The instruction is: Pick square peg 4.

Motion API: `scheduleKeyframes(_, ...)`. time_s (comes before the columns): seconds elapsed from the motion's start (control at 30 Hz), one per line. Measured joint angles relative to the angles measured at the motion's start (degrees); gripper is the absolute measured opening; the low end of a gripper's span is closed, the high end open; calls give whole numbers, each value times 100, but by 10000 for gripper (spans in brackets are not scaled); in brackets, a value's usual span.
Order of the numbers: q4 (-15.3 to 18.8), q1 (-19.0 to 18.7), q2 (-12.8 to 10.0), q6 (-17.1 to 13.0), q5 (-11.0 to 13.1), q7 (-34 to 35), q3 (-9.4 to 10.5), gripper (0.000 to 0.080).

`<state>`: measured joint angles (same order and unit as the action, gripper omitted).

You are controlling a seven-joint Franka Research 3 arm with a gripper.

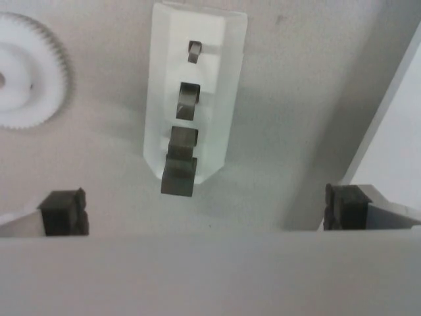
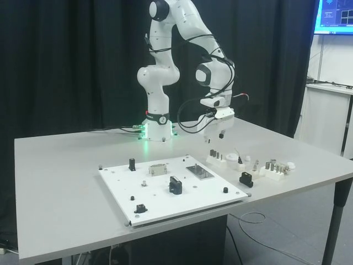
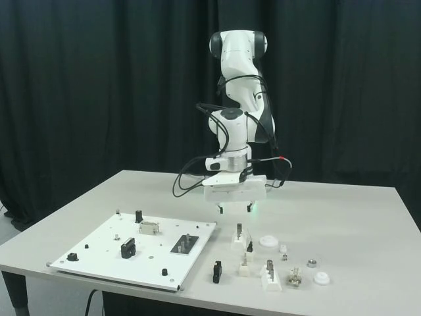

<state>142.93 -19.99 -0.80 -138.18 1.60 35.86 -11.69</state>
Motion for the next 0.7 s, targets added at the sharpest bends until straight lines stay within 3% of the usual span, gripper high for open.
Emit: scheduleKeyframes(0.7,-107,0,10,-18,0,128,0,800)
